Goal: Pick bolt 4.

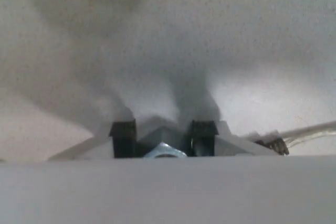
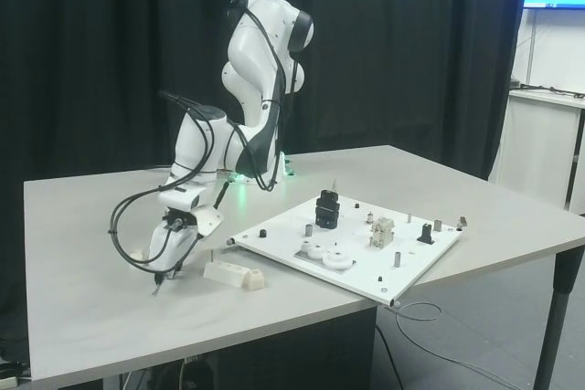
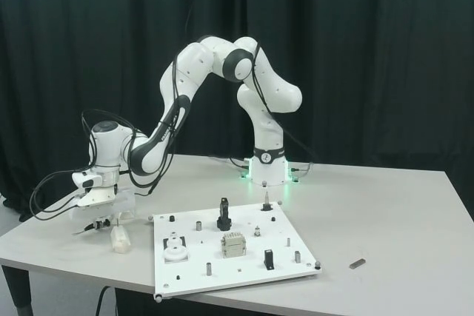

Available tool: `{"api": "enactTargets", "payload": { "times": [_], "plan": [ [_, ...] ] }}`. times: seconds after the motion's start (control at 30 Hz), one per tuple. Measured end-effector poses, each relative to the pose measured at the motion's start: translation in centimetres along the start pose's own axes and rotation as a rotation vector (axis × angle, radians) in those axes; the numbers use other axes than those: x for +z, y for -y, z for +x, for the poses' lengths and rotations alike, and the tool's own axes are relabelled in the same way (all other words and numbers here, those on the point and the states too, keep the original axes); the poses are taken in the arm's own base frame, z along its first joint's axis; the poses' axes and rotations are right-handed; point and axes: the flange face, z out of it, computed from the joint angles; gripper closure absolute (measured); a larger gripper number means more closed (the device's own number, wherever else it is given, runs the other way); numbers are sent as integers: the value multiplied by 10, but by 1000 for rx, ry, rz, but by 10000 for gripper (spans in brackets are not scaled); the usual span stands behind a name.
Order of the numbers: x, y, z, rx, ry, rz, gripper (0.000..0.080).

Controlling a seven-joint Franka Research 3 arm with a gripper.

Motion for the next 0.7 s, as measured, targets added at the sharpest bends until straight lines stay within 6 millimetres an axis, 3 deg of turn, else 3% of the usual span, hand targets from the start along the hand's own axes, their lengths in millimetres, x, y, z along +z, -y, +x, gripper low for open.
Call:
{"api": "enactTargets", "payload": {
  "times": [0.03,0.07,0.33,0.7],
  "plan": [
    [0,0,0,-1,1,1,480],
    [0,-1,0,-1,2,1,577],
    [-5,-2,7,6,-11,6,577],
    [-27,-8,23,28,-15,54,577]
  ]
}}
